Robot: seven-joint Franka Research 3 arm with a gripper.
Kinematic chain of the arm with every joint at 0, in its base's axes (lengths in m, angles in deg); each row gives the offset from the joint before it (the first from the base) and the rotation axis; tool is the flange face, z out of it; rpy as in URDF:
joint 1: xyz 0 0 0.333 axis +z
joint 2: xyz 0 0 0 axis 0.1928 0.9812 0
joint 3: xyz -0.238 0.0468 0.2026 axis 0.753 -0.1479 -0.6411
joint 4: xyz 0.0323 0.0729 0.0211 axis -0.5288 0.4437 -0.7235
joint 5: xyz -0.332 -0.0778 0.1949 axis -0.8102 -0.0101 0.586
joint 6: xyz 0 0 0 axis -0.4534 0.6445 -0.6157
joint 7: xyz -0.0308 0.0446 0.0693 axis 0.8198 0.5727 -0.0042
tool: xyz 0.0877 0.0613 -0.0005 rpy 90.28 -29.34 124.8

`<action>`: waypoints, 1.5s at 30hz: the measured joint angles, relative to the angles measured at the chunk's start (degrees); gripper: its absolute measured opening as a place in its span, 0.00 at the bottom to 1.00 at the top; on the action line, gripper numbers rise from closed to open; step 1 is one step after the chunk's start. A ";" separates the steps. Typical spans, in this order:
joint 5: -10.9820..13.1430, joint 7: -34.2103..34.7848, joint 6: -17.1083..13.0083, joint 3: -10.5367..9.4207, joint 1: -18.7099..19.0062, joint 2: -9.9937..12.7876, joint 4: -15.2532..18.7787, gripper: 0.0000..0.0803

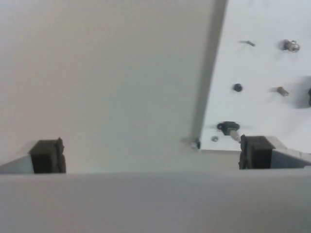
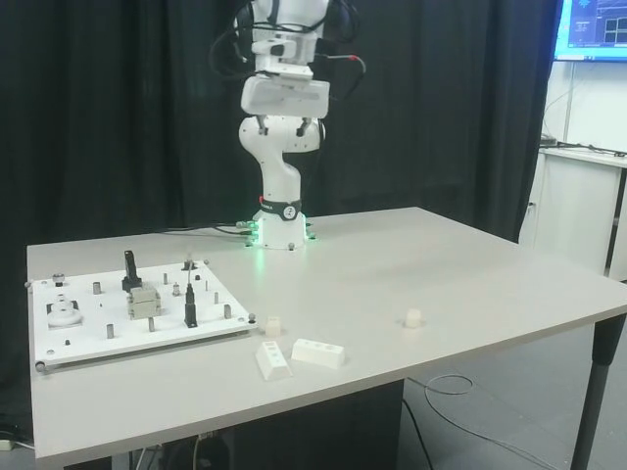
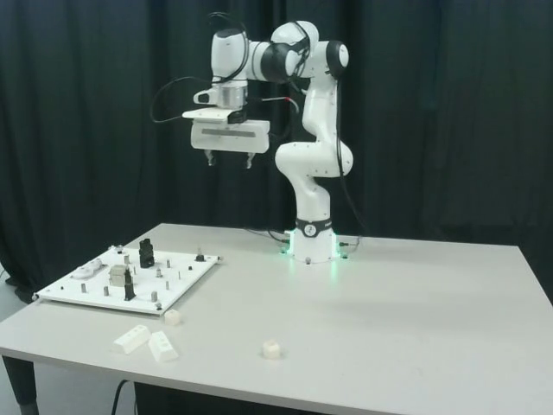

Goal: Remove D-SUB.

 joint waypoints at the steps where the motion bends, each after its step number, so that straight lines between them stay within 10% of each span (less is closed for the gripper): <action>1: -0.19 -0.61 -0.33 0.56 -0.19 0.20 0.00 1.00; 45: -2.23 -22.95 -18.67 21.40 -6.03 15.19 -3.13 1.00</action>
